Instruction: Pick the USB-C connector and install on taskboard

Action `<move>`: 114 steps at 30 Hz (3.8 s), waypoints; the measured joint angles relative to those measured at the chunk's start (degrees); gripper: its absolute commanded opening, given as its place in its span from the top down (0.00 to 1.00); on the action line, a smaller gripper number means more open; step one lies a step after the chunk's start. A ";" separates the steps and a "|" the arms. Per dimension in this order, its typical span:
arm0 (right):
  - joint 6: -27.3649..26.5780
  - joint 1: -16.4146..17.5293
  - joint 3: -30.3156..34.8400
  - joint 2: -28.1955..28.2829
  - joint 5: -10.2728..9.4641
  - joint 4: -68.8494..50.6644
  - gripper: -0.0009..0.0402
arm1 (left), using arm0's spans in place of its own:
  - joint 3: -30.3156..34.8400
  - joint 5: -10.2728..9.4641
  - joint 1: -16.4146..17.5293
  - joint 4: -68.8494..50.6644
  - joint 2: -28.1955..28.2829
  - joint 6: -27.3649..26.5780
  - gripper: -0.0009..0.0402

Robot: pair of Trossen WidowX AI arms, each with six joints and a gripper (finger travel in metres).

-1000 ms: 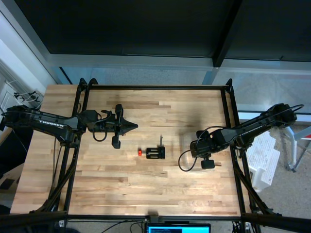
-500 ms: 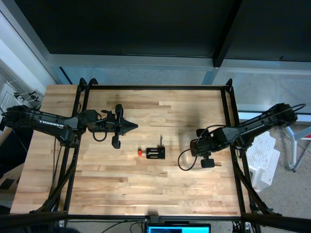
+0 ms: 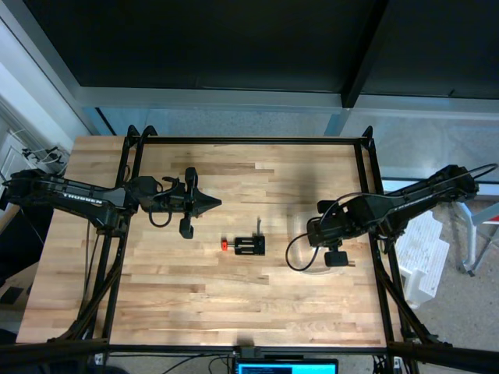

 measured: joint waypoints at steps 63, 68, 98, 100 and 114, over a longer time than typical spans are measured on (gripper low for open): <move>4.50 -7.34 43.21 40.00 -0.11 -3.56 0.98 | 0.00 0.00 0.00 0.00 0.00 0.00 0.98; 4.48 -7.39 42.45 40.00 -0.04 -3.48 0.98 | -0.02 0.00 0.00 0.00 0.00 -0.02 0.98; 3.80 -7.41 40.83 40.00 0.24 -1.77 0.98 | -0.02 0.02 0.00 0.00 0.00 -0.02 0.98; 3.67 -7.41 40.83 40.00 0.24 -1.77 0.98 | 0.00 0.00 0.00 0.00 0.00 0.00 0.98; 3.21 -7.41 40.54 40.00 0.87 -1.36 0.98 | -0.02 0.00 0.00 0.00 0.00 0.00 0.98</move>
